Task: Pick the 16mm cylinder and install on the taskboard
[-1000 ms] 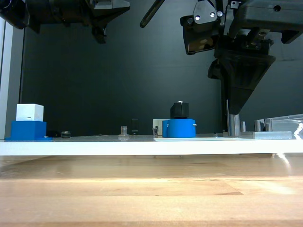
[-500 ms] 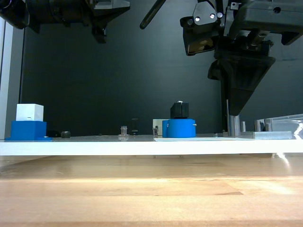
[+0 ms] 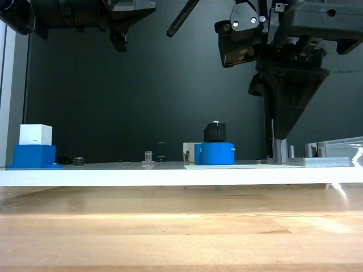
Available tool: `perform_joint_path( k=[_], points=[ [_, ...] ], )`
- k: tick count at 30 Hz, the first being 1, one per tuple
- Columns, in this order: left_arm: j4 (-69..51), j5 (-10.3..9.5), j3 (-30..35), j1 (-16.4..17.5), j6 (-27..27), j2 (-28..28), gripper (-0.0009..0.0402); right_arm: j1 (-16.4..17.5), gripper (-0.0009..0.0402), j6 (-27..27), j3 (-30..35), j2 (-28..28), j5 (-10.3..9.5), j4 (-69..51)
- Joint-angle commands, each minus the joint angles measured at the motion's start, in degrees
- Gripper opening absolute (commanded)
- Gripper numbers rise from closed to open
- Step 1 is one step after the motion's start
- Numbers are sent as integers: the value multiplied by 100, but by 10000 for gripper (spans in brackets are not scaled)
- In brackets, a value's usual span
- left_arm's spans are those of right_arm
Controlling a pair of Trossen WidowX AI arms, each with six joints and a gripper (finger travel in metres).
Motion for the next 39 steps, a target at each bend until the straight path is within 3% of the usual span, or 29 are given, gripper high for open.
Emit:
perform_joint_path(
  k=[1,7,21,39],
  points=[
    [2,2,2,2,0,0,0,0,18,-15,70,-42,26,-61],
    [2,2,2,2,0,0,0,-2,18,-13,68,-223,166,-98],
    [4,2,2,0,0,0,0,-2,18,-103,68,-807,168,-142],
    [2,2,2,2,0,2,0,-2,18,-120,66,-802,170,-157]
  ],
)
